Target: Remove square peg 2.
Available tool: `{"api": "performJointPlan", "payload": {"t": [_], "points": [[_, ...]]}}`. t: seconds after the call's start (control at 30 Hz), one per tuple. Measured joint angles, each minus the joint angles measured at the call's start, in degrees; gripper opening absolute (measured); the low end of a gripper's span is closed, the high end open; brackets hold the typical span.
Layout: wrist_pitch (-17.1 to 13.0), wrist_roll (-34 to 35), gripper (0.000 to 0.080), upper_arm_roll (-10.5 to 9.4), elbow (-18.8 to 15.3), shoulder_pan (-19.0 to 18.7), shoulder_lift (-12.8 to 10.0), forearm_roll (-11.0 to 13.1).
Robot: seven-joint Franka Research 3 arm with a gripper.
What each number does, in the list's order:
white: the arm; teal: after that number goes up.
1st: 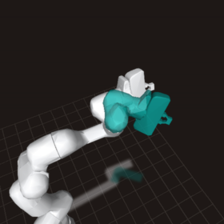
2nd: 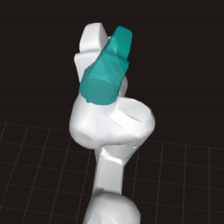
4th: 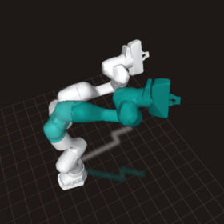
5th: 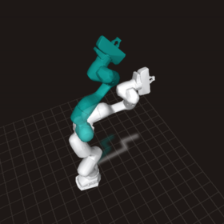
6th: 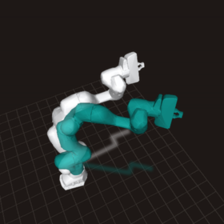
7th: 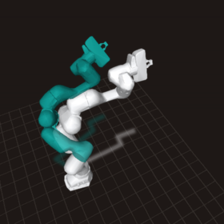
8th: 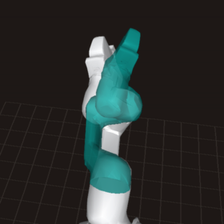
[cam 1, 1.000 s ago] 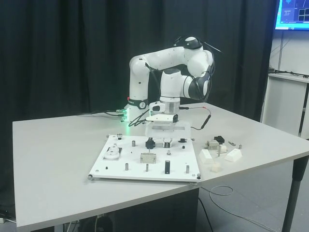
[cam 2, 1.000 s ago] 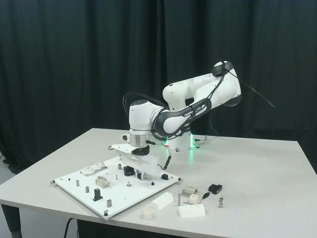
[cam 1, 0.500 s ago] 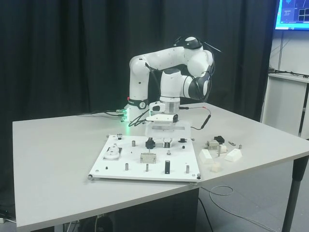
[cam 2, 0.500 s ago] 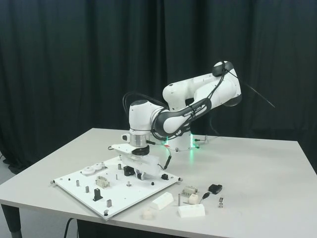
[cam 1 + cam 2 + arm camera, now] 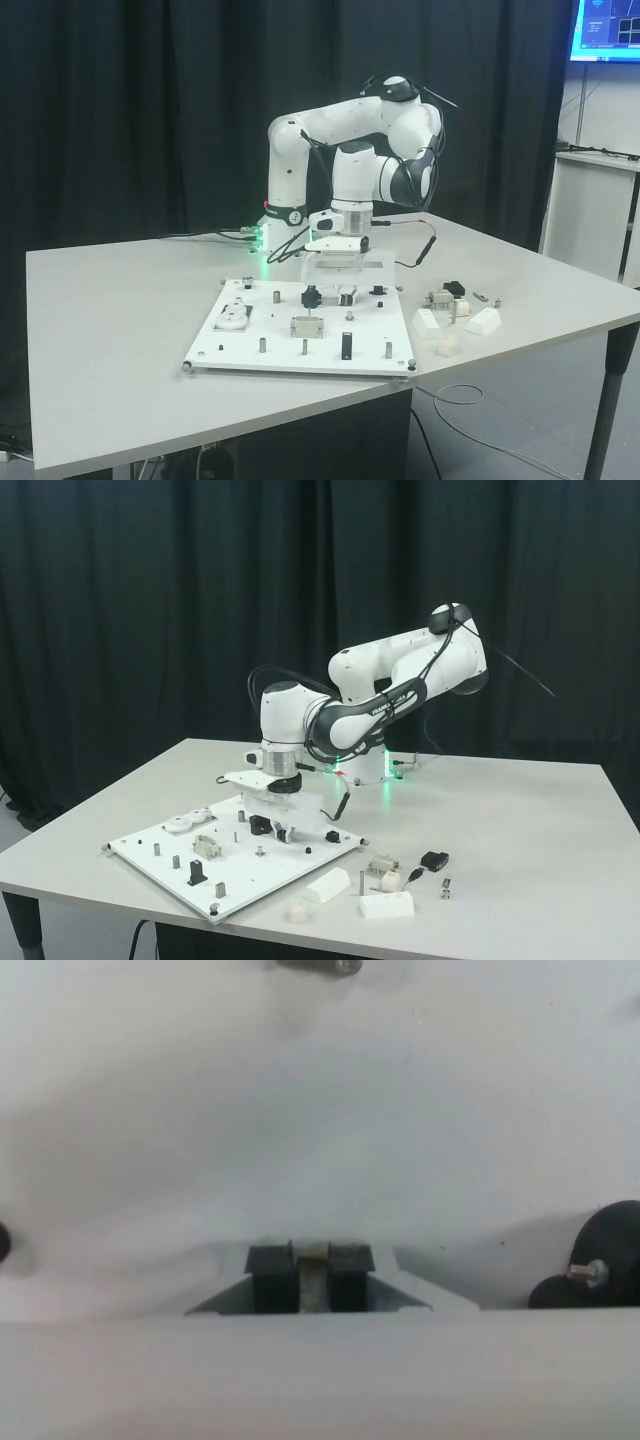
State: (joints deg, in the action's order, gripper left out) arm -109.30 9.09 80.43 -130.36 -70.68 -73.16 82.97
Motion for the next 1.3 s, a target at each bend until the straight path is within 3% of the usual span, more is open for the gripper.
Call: {"api": "performJointPlan", "payload": {"t": [0.93, 1.3], "points": [[0.04, 4.35, 0.0068, 0.33, -0.10, -0.13, 0.01, 0.06], [1.38, 5.69, 0.0067, 2.57, -0.78, -1.03, 0.03, -0.45]]}}
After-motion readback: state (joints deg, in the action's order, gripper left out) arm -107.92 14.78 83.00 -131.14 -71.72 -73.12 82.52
